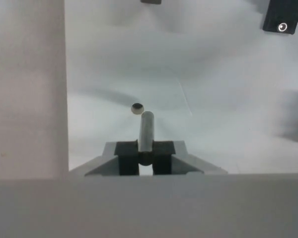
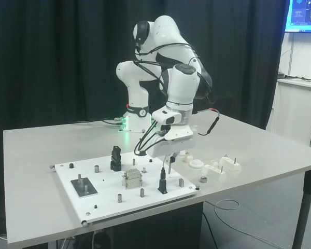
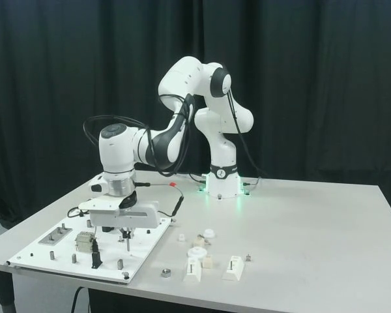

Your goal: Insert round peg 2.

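Observation:
My gripper is shut on a slim grey round peg, which sticks out past the black finger pads. Just beyond the peg's tip, a small dark round hole shows in the white board. In the first room view the gripper hangs over the right part of the white board, holding the peg upright, its tip slightly above the surface. The second room view shows the gripper and the peg over the board.
On the board stand a black connector, a metal block, a black upright piece, a grey plate and several short pegs. White fixtures and a small ring lie on the grey table to the right of the board.

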Available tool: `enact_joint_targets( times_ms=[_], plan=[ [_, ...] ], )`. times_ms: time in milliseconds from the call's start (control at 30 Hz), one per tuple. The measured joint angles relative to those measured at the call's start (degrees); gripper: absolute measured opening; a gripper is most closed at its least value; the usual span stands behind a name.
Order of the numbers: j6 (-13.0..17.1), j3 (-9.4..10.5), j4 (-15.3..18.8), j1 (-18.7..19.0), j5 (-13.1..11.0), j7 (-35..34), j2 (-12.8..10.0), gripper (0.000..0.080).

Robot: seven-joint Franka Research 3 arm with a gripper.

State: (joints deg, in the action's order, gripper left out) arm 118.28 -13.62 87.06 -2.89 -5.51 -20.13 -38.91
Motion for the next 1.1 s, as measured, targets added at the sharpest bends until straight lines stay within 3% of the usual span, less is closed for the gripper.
enact_joint_targets(
  times_ms=[333,1100],
  plan=[
    [1.2,-0.10,1.2,0.0,-1.9,1.4,0.0,0.0053],
    [3.2,-0.14,2.4,0.1,-2.1,1.7,0.0,0.0053]
  ],
)
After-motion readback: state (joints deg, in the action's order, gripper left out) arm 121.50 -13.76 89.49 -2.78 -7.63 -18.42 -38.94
